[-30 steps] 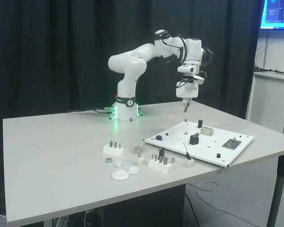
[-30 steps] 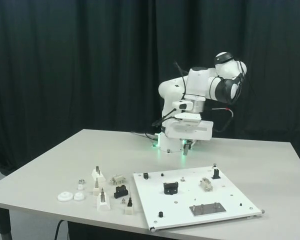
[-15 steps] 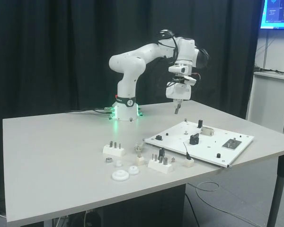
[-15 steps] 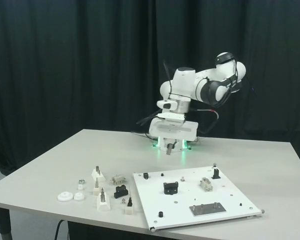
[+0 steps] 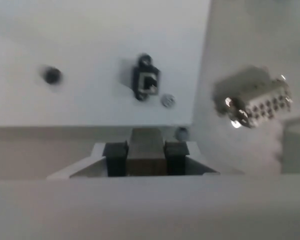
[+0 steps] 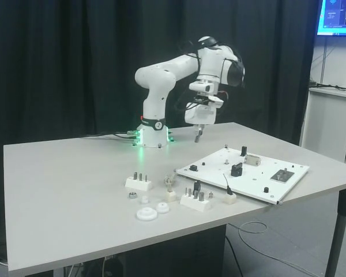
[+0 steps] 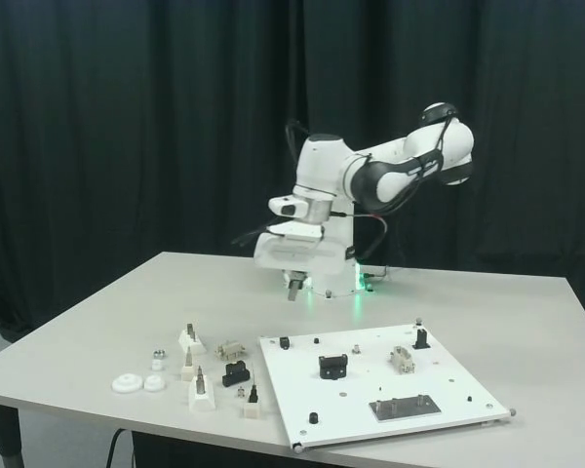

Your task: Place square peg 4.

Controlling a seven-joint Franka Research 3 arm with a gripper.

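Grey table [image 6: 75,173], peg [image 5: 146,156] between gripper [image 5: 146,159] fingers

I'm watching two room cams, both set back and taking in the whole table [image 6: 57,173]. First is looking from the corner by the small white holders, arm base [image 6: 153,131] behind them. Second is facing the arm base [image 7: 336,283] head-on across the white board [image 7: 370,390]. Wrist cam is looking straight down, close on the board [image 5: 90,40] corner.
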